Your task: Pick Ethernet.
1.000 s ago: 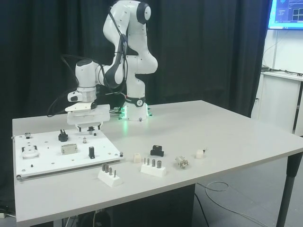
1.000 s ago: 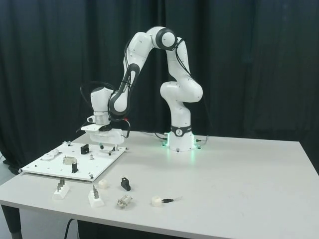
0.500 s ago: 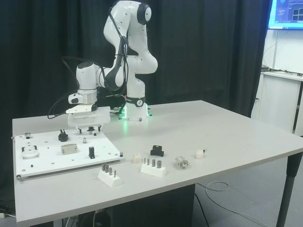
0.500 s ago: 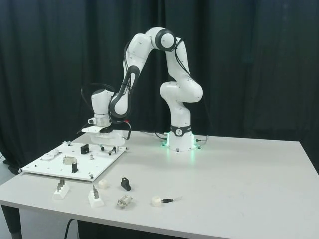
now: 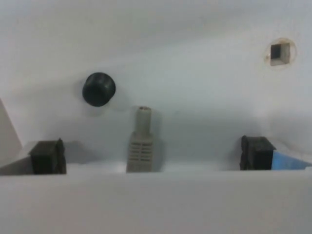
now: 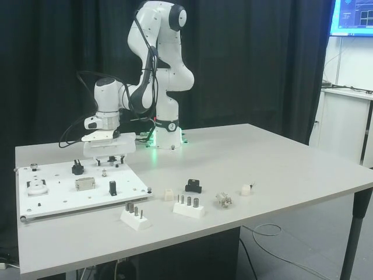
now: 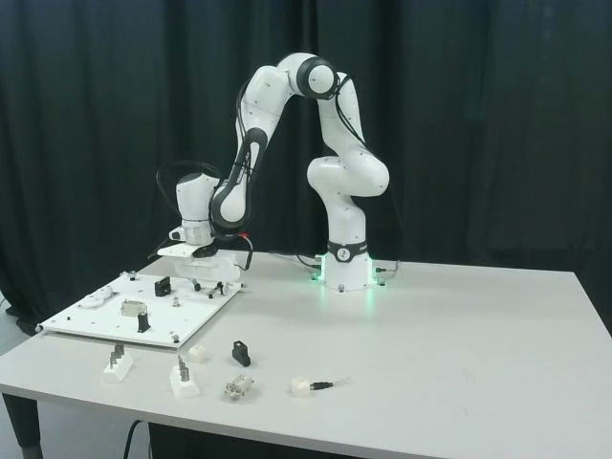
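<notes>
Grey Ethernet plug (image 5: 140, 141) stands upright on the white board (image 6: 58, 192), directly between the fingers (image 5: 256, 152). Fingers gape wide either side, touching nothing.

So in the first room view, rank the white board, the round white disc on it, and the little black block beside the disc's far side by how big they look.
1. White board, clearly largest.
2. Round white disc.
3. Black block, smallest, though it sits slightly farther back, so the gap with the disc is less sure.

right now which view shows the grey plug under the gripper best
The wrist view: the grey plug stands upright on the white board, between the black fingertips. In the first room view it is a tiny peg; the second barely resolves it.
</notes>
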